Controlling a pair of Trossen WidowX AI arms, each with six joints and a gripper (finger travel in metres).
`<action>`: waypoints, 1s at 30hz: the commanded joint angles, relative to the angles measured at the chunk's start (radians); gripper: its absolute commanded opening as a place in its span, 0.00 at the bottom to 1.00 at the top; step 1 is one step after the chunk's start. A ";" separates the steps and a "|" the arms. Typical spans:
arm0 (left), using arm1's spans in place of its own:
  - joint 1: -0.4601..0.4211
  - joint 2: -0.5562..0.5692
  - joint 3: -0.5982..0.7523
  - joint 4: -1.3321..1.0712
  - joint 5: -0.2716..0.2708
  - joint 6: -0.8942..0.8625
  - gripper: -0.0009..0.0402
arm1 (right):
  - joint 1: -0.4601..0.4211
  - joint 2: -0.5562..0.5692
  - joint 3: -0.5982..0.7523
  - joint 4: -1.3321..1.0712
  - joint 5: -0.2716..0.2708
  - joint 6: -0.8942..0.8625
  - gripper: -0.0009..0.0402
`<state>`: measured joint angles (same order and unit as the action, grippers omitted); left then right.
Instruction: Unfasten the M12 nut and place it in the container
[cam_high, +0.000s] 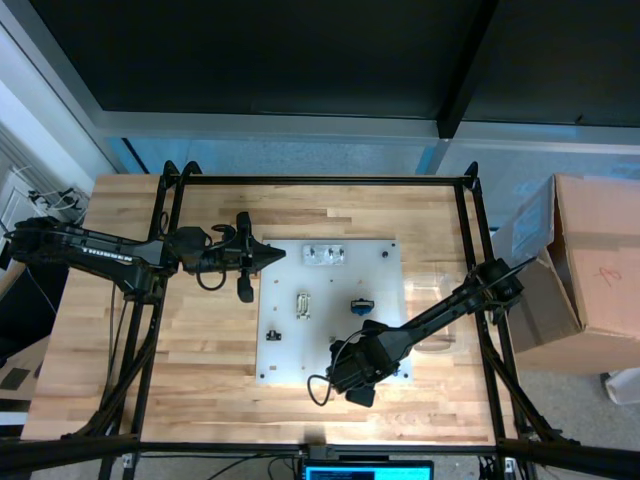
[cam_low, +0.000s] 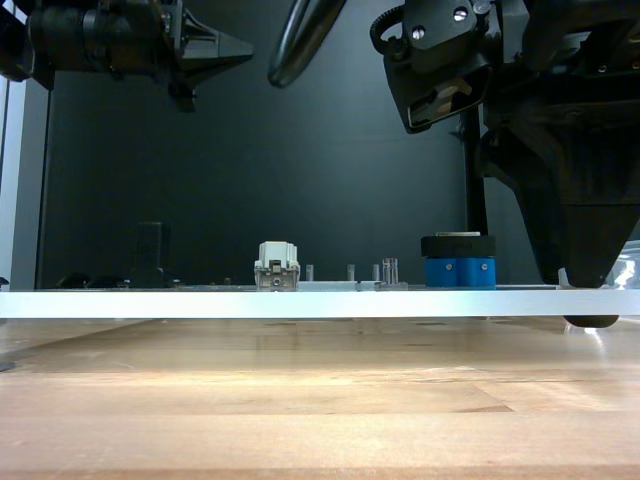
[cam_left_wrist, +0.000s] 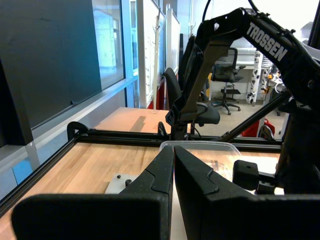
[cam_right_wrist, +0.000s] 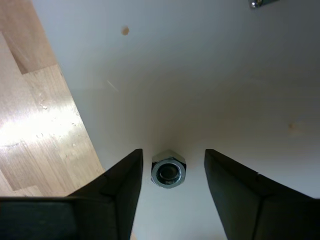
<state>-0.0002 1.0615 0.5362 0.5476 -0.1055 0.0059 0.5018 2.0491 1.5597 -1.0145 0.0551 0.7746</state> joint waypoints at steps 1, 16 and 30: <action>0.000 0.001 0.000 0.000 0.000 0.000 0.02 | 0.000 0.000 -0.001 0.000 -0.003 0.001 0.33; 0.000 0.001 0.000 0.000 0.000 0.000 0.02 | 0.000 -0.002 0.000 -0.008 -0.022 -0.034 0.02; 0.000 0.001 0.000 0.000 0.000 0.000 0.02 | -0.001 -0.032 0.000 -0.008 -0.022 -0.781 0.04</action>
